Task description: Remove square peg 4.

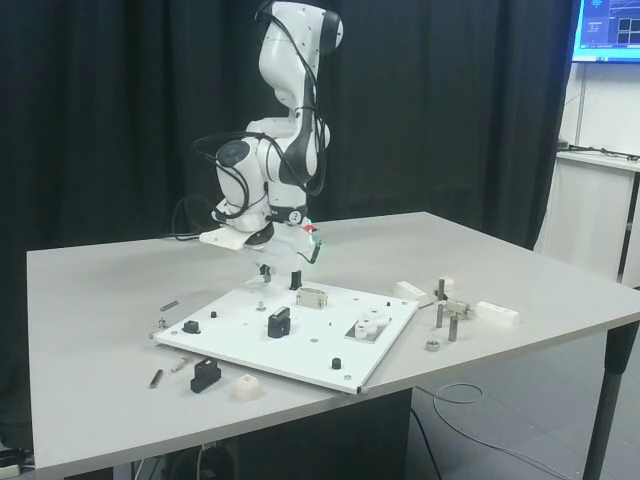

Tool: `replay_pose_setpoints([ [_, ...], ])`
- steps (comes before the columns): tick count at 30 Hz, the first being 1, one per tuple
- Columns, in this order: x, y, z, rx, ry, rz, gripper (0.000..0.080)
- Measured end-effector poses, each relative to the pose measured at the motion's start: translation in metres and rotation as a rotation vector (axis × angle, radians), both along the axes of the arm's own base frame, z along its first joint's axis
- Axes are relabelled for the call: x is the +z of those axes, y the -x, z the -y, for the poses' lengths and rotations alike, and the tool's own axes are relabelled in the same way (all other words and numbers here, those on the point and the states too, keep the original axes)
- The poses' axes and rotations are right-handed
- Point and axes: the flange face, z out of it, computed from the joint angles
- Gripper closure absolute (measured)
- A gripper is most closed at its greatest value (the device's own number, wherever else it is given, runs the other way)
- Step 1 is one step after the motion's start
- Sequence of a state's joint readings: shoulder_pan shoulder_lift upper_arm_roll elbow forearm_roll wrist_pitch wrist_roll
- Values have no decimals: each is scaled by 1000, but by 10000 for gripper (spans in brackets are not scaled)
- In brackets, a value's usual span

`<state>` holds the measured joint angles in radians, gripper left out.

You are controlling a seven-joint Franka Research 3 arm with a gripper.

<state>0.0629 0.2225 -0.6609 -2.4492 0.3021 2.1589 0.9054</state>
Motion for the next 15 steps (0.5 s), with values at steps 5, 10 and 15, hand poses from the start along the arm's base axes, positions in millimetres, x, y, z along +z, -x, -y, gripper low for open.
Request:
replay_pose_setpoints([
  [5, 8, -1, 1, 16, -1, 5, 705],
  [10, 21, -4, 3, 21, -6, 13, 707],
  [15, 34, -6, 5, 14, -3, 11, 708],
])
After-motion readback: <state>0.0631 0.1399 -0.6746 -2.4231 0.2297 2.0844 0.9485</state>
